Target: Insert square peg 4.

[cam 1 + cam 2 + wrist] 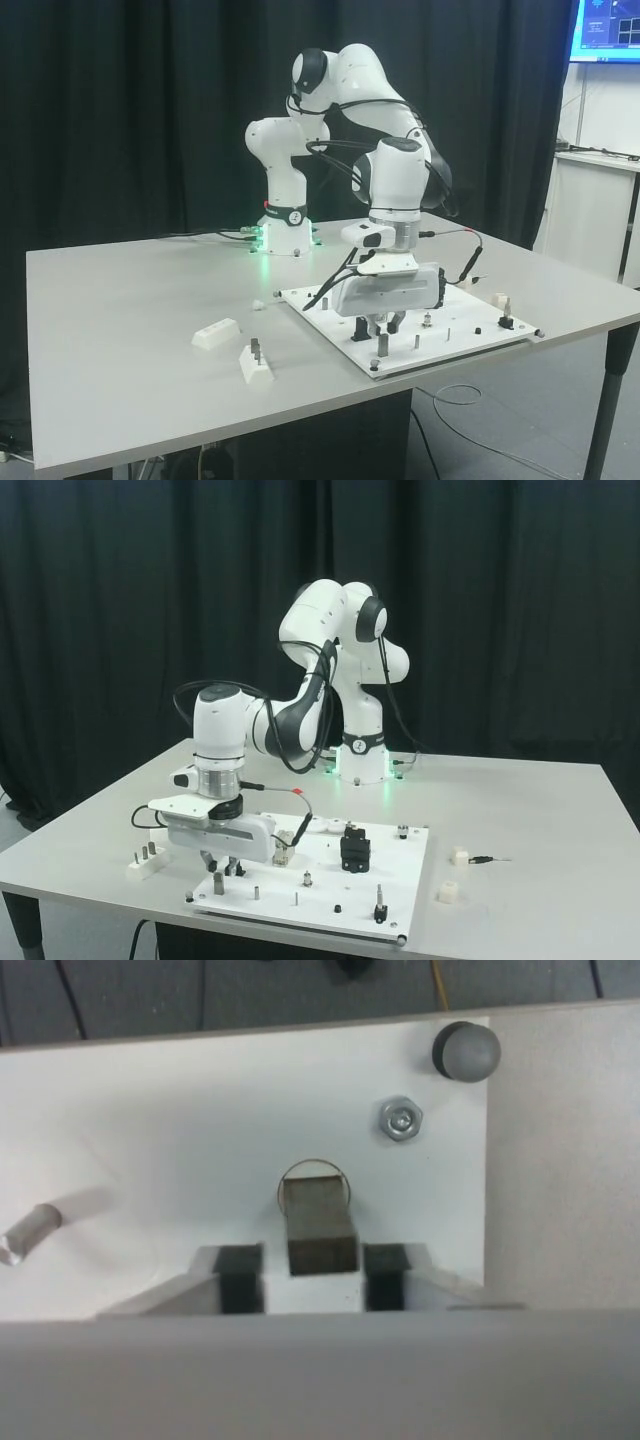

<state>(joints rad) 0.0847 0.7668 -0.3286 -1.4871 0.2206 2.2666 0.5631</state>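
A grey square peg (320, 1228) stands upright in a round-edged hole in the white board (180, 1140), near the board's front corner. My gripper (312, 1278) hangs just above it, open. Its black fingertips (240, 1275) flank the peg's top, with a gap on each side. From the first room view the peg (383, 343) shows below the gripper (380, 325). The second room view has the peg (218, 882) under the gripper (222, 865), at the board's (330, 890) near-left corner.
A hex bolt (401, 1120), a grey round foot (466, 1051) and a thin round pin (30, 1232) sit on the board near the peg. A black block (352, 851) stands mid-board. White peg holders (215, 332) (256, 362) lie on the table beside the board.
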